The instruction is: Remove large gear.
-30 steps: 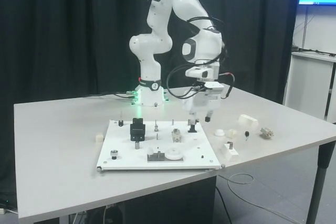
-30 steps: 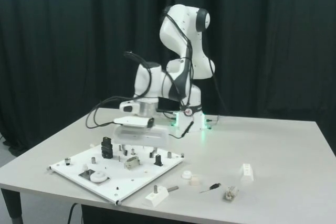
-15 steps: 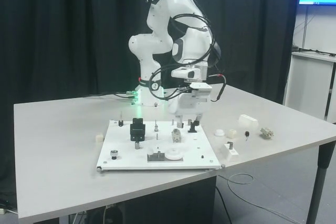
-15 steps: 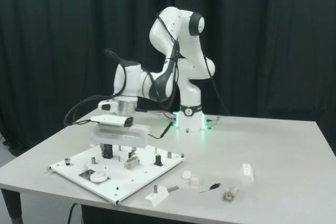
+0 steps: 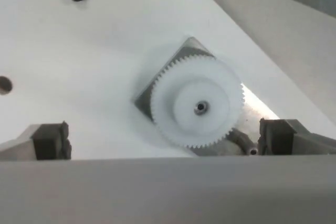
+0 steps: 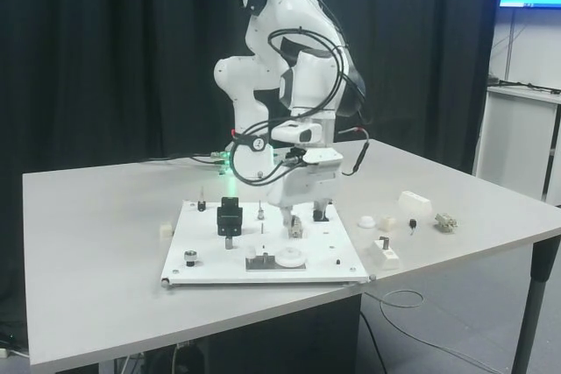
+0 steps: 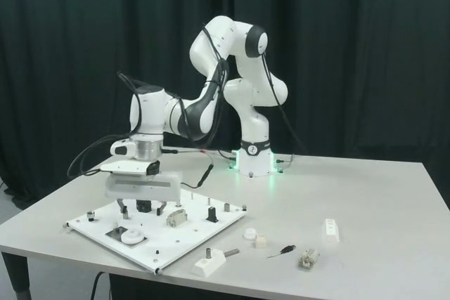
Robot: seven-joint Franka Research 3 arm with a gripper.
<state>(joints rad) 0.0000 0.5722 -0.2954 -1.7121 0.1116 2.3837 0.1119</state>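
Since a second ago the white arm has swung from the far side of the flat white assembly board (image 6: 337,256) toward its near edge, and the end effector (image 6: 300,215) now hangs above the large white toothed plastic gear (image 6: 290,258). From the wrist, the gear (image 5: 197,108) sits on a grey plate, with the black fingertips (image 5: 50,140) spread wide apart, clear of it. From the second room camera, the gear (image 7: 131,237) lies near the board's corner on the grey surface (image 7: 380,209).
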